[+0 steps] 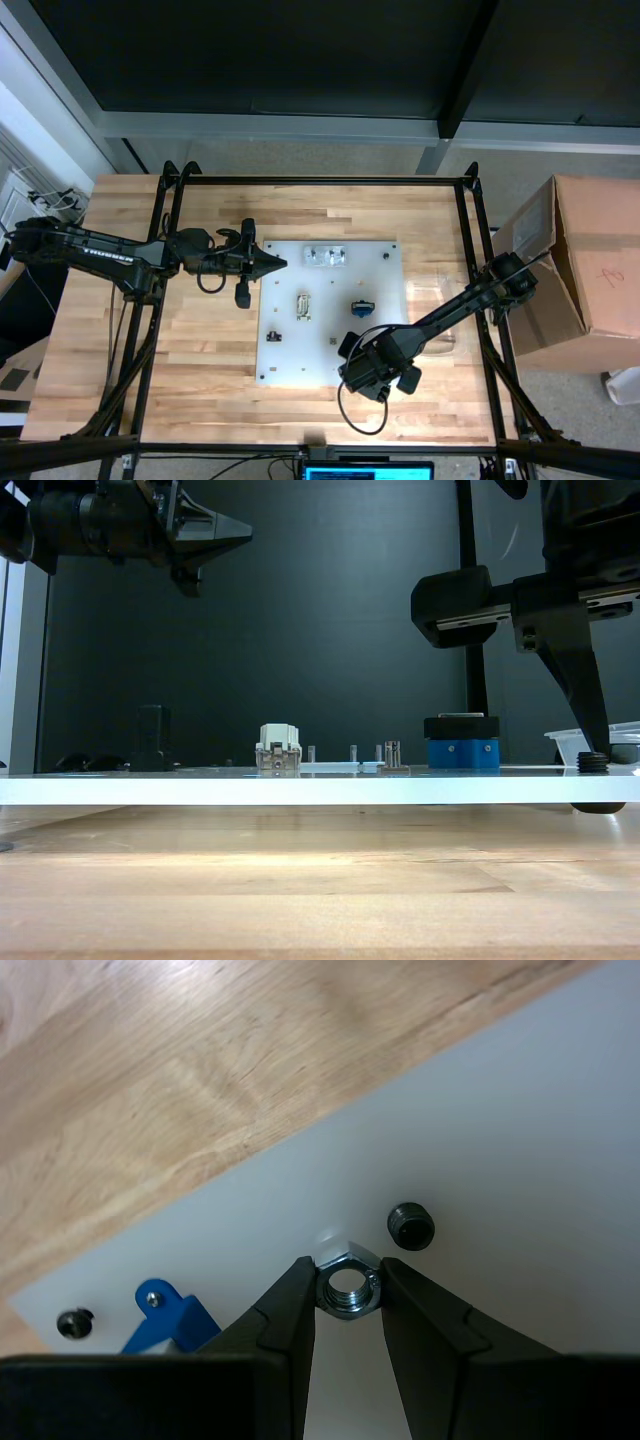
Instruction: Pick the M12 nut and place it on its threads and fasten
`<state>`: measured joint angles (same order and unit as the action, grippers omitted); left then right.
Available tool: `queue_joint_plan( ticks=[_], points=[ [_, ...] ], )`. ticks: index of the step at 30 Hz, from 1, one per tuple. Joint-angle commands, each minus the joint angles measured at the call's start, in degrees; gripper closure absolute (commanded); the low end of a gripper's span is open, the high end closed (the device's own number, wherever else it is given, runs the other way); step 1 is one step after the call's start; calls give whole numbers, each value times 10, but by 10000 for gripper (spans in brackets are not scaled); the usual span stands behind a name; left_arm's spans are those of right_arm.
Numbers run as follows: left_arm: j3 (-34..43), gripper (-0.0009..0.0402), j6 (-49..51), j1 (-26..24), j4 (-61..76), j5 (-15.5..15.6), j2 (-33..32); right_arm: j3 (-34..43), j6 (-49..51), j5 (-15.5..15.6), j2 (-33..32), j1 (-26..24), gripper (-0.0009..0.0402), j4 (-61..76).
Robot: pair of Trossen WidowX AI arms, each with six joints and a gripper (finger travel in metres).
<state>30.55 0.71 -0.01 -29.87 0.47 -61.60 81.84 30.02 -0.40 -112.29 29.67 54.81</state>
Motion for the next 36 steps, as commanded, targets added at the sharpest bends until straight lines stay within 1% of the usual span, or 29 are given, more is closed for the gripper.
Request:
queue_joint_plan(
  ticks=[1, 24, 36],
  points=[
    [0, 393, 0, 0, 0, 0, 0, -1, -37, 0, 0, 0, 384, 0],
    [0, 393, 0, 0, 0, 0, 0, -1, -409, 0, 0, 0, 385, -4],
    [0, 393, 0, 0, 0, 0, 0, -1, -654, 0, 0, -1, 384, -5]
  ],
)
